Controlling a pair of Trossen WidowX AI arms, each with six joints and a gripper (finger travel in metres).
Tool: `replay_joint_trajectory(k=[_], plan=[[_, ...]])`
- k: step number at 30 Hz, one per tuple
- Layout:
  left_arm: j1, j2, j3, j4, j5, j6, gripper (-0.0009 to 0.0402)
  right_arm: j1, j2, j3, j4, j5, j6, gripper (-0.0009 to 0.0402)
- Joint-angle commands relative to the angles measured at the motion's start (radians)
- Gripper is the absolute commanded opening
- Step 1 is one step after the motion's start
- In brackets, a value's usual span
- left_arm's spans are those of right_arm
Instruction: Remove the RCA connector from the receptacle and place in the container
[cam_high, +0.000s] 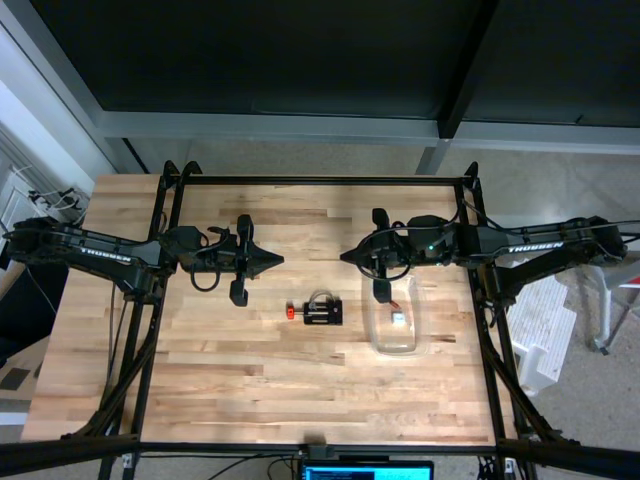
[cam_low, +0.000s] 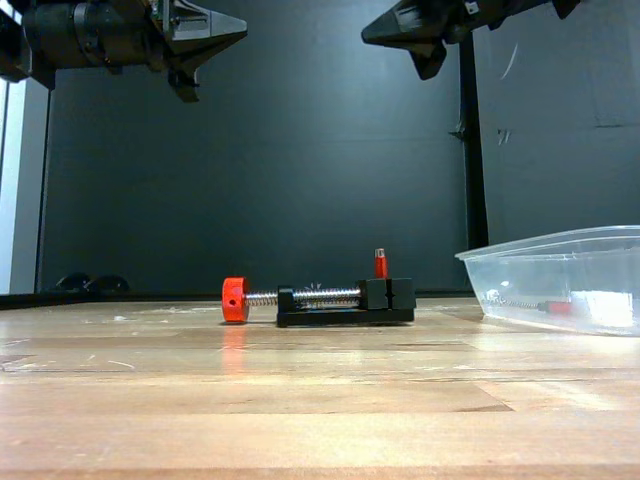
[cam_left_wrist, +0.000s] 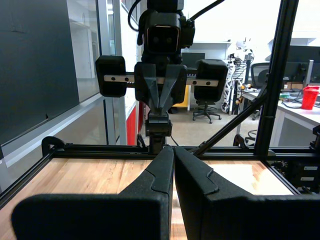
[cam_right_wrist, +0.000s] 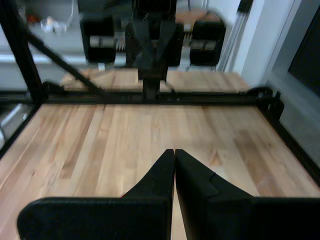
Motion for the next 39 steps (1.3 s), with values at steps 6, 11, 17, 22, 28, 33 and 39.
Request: replay_joint_trajectory(k=[6,11,17,22,28,33,39], plan=[[0.000,0.000,0.000,0.000,0.000,0.000,0.0000,-0.001,-0.001,-0.103,0.297,-0.021,0.001,0.0000],[0.000,0.000,0.000,0.000,0.000,0.000,0.0000,-0.015,0.001,-0.159,0.379,-0.040,0.011,0.0000],[0.000,0.000,0.000,0.000,0.000,0.000,0.0000,-0.030,0.001,-0.214,0.453,-0.056,0.029,0.0000],[0.000,0.000,0.000,0.000,0.000,0.000,0.0000,-0.035,0.001,-0.252,0.518,-0.057,0.053,0.0000],[0.000,0.000,0.000,0.000,0.000,0.000,0.0000,-0.035,0.001,-0.260,0.520,-0.058,0.051,0.0000],[0.000,0.000,0.000,0.000,0.000,0.000,0.0000,-0.035,0.001,-0.261,0.520,-0.060,0.046,0.0000],[0.000,0.000,0.000,0.000,0.000,0.000,0.0000,-0.035,0.001,-0.262,0.519,-0.072,0.050,0.0000]])
